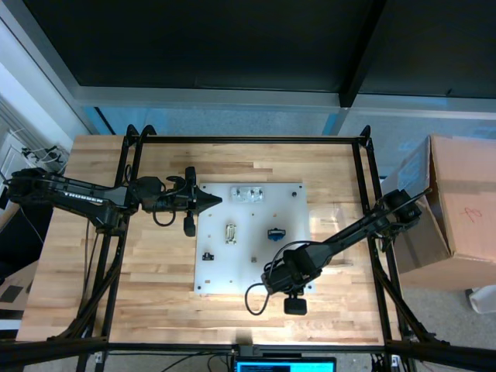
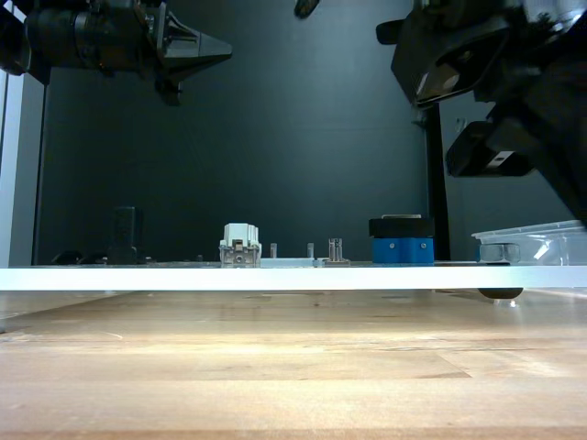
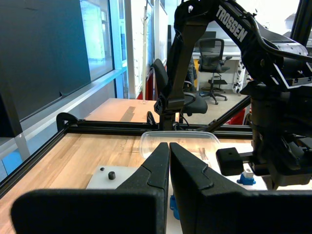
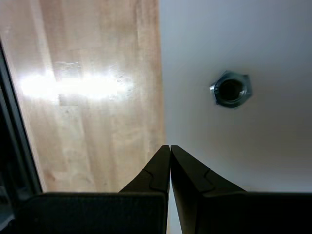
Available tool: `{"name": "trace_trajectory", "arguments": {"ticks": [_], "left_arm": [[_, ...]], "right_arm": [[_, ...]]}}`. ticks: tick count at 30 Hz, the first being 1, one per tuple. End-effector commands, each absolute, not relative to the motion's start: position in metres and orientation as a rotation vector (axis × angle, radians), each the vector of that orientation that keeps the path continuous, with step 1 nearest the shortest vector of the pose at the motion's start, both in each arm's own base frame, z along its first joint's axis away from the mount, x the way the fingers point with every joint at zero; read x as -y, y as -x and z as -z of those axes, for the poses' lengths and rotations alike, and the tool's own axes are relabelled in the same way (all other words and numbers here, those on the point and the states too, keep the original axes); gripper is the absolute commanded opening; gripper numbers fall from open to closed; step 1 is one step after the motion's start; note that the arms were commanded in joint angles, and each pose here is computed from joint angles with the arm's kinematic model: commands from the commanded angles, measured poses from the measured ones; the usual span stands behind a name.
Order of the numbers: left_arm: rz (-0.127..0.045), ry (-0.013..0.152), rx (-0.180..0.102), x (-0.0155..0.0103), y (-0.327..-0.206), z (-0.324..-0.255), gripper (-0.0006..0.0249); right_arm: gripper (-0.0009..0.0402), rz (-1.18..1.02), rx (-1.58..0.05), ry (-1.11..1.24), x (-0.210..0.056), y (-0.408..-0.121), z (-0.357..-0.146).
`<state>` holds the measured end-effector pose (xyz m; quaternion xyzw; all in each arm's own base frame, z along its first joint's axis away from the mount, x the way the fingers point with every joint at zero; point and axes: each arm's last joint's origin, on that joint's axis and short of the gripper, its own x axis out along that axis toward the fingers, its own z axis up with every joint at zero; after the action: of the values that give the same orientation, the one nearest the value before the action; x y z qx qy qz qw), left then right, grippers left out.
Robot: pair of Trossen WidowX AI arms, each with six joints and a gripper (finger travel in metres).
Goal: Unfasten the M12 nut and place it in the container
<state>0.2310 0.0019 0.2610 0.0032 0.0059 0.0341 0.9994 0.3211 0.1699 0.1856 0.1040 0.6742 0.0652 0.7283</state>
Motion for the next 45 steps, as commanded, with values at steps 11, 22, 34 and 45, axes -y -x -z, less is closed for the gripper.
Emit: {"name": "trace_trajectory", "arguments": {"ticks": [11, 22, 34, 45], "left_arm": [[-0.069, -0.007, -0.011, -0.002, -0.231, -0.2612, 0.0], [-0.068, -0.007, -0.011, -0.0019, -0.231, -0.2612, 0.0], [-0.069, -0.007, -0.011, -0.002, -0.231, -0.2611, 0.0], [-0.068, -0.007, -0.011, -0.0019, -0.231, -0.2612, 0.0]], "right_arm": [[0.0, 0.052, -1.404, -0.057, -0.162, -0.321, -0.184], [0.0, -0.151, -1.442, -0.232, -0.174, -0.326, -0.193], [0.0, -0.101, -1.415, -0.249, -0.181, -0.342, -0.19], [0.0, -0.022, -1.431, -0.228, -0.175, -0.339, -0.183]]}}
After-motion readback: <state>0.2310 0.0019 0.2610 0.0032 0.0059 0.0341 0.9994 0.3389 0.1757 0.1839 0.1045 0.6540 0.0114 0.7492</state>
